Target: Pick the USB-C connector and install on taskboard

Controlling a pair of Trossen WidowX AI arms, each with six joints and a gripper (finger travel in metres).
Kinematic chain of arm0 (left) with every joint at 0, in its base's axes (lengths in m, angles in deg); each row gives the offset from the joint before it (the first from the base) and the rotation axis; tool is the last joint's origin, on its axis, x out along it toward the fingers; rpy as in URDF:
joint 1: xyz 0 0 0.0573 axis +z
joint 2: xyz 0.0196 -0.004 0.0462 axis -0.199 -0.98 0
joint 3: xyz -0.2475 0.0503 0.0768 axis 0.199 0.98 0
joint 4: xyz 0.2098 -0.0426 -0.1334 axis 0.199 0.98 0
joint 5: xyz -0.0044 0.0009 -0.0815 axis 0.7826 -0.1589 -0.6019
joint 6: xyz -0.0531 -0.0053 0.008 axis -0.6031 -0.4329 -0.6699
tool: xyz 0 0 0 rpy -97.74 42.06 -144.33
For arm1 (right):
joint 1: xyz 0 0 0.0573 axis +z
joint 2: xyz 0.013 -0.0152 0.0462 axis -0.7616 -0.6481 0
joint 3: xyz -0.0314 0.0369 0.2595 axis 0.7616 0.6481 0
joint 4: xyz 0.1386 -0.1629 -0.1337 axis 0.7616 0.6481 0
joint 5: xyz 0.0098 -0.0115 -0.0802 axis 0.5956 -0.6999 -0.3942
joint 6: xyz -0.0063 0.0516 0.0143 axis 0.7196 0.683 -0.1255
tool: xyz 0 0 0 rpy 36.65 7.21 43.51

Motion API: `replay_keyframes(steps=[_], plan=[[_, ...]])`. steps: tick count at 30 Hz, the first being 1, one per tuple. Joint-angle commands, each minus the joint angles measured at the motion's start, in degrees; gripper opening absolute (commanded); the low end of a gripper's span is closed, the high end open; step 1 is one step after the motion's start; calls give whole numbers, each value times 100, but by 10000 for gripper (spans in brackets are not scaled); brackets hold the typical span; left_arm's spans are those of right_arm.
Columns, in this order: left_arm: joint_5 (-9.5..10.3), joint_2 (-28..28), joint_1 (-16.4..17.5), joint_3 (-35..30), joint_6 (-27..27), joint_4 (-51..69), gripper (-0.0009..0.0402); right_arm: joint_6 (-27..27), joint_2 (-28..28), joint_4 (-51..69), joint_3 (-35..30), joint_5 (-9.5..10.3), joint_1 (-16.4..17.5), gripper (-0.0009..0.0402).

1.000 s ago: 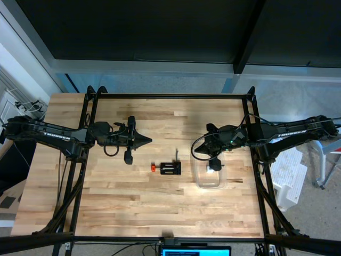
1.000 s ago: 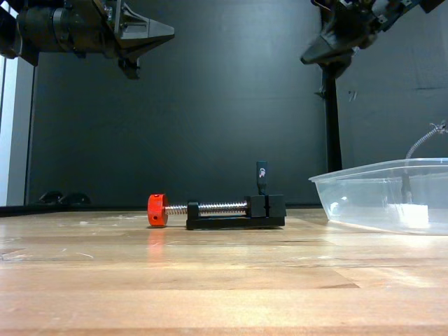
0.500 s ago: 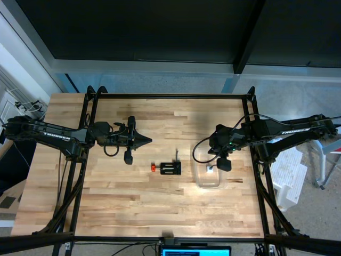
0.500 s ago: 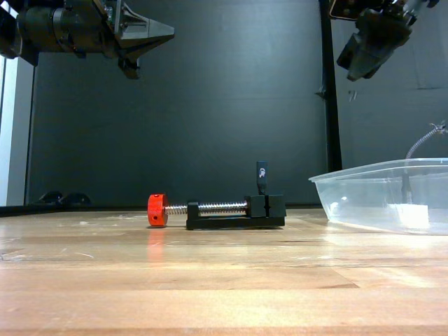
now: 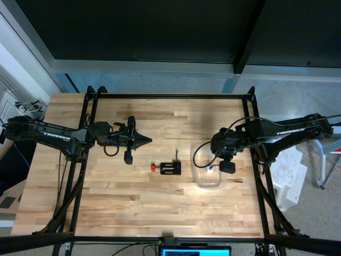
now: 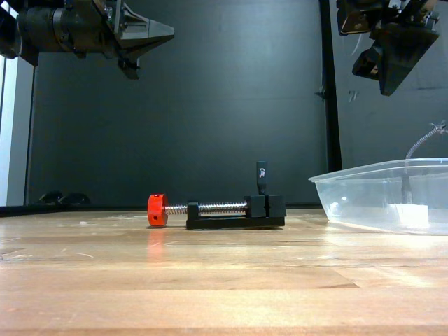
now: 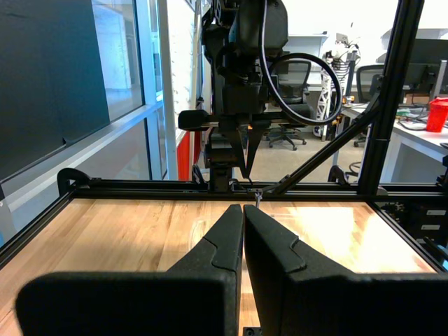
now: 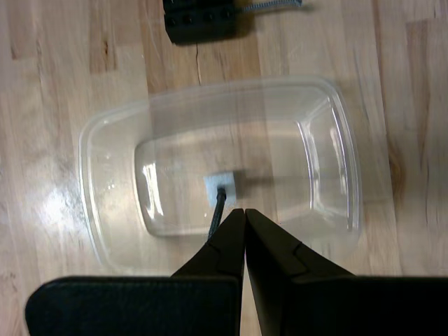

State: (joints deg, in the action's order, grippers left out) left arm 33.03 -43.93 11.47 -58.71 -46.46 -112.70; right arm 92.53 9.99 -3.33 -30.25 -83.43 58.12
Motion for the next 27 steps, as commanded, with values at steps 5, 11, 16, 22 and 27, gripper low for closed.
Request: replay_keyframes(steps=[5,11,16,22,27], plan=[[-2,-2,2,-2,0,0,0,44,-656,501,-470,-15,184,0],[-2,-2,0,-2,0,0,0,50,-1099,623,-632,-13,203,1],[-2,-2,0,-2,0,0,0,92,-1357,640,-688,-20,229,19],[-2,-2,2,-2,0,0,0,160,-1547,654,-675,-20,275,59],[-2,-2,0,-2,0,0,0,238,-1668,634,-667,-72,339,104]])
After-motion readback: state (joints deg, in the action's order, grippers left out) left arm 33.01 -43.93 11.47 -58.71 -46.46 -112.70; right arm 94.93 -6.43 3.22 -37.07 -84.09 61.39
